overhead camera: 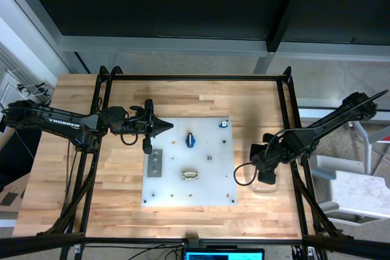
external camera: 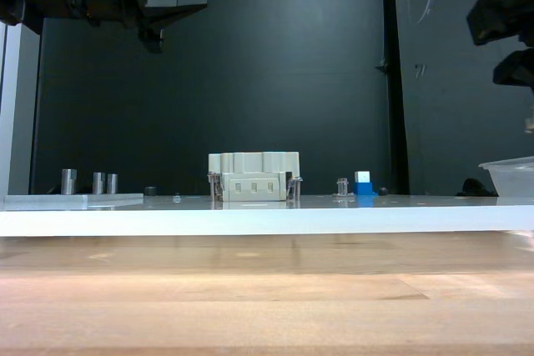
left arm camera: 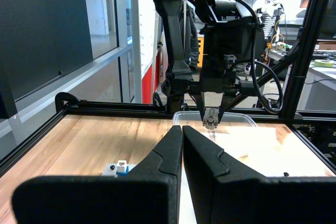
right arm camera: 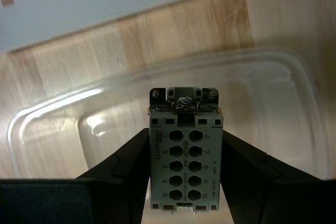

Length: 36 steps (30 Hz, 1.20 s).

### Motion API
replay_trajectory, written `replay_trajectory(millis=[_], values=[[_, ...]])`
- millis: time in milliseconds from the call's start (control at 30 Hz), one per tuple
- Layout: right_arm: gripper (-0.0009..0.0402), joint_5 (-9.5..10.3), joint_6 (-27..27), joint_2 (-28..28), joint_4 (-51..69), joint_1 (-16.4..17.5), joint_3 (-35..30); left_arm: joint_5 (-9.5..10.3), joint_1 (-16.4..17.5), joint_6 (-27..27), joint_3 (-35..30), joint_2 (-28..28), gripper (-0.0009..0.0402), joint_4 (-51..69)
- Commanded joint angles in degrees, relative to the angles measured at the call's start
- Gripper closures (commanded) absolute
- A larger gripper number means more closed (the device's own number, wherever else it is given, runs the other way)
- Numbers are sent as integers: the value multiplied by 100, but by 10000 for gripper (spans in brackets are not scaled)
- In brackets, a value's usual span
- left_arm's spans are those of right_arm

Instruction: Remove the HAN10-E connector and place it in the container

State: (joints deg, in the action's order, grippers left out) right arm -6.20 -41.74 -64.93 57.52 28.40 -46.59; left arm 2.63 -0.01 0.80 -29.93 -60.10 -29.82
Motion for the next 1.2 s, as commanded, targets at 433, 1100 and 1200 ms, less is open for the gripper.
replay_trajectory(millis=[433, 1100, 1200], values=[[346, 24, -417, 81, -323, 407, 509, 0, 2, 0, -2, 0, 393, -2], [339, 17, -734, 61, -1248, 466, 1449, 0, 2, 0, -2, -2, 393, -2], [325, 17, -752, 63, -1287, 472, 1491, 0, 2, 0, -2, -2, 393, -2]])
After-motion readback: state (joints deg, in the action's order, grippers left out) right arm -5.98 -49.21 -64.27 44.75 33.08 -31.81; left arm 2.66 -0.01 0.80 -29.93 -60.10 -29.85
